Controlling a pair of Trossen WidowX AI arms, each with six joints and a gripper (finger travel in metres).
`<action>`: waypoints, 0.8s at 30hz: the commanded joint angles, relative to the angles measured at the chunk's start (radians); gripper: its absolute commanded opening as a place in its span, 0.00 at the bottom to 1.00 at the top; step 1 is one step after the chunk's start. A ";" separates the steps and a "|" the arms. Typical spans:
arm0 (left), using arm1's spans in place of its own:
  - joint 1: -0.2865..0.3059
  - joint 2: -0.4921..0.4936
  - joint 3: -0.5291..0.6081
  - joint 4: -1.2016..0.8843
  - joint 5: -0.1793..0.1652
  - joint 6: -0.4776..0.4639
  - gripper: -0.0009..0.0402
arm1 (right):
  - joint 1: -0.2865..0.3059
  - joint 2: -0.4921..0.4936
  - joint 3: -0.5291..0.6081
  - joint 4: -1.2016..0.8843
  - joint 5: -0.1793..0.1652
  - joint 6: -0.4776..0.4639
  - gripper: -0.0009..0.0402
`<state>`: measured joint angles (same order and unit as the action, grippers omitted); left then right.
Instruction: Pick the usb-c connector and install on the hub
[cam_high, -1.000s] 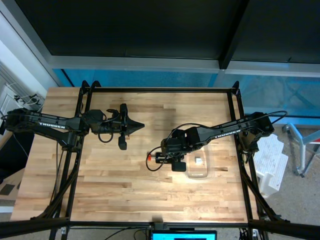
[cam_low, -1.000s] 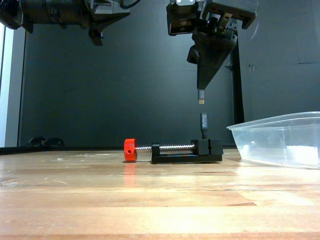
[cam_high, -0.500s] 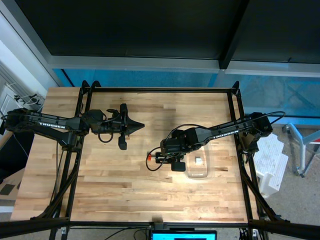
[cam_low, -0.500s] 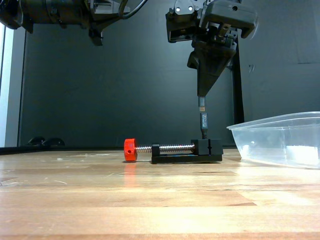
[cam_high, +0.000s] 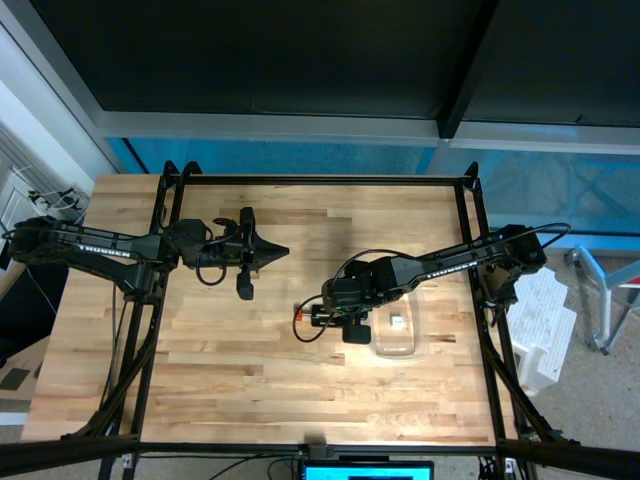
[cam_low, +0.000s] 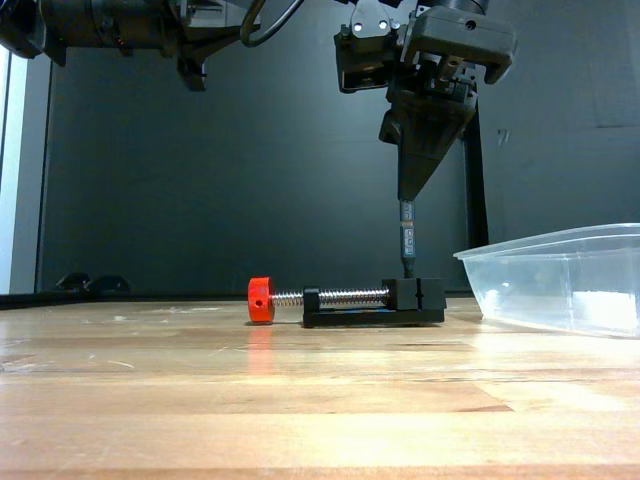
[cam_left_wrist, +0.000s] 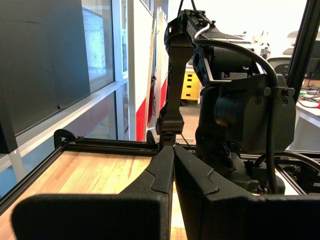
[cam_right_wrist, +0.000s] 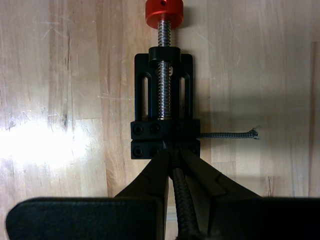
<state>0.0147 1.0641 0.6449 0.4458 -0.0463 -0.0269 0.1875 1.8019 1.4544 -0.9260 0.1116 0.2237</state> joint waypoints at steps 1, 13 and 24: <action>0.000 0.000 0.000 0.000 0.000 0.000 0.02 | 0.000 -0.002 -0.001 -0.005 0.001 0.003 0.02; 0.000 0.000 0.000 0.000 0.000 0.000 0.02 | 0.000 0.006 -0.050 0.050 0.000 0.003 0.02; 0.000 0.000 0.000 0.000 0.000 0.000 0.02 | 0.000 -0.009 -0.075 0.072 -0.007 0.014 0.02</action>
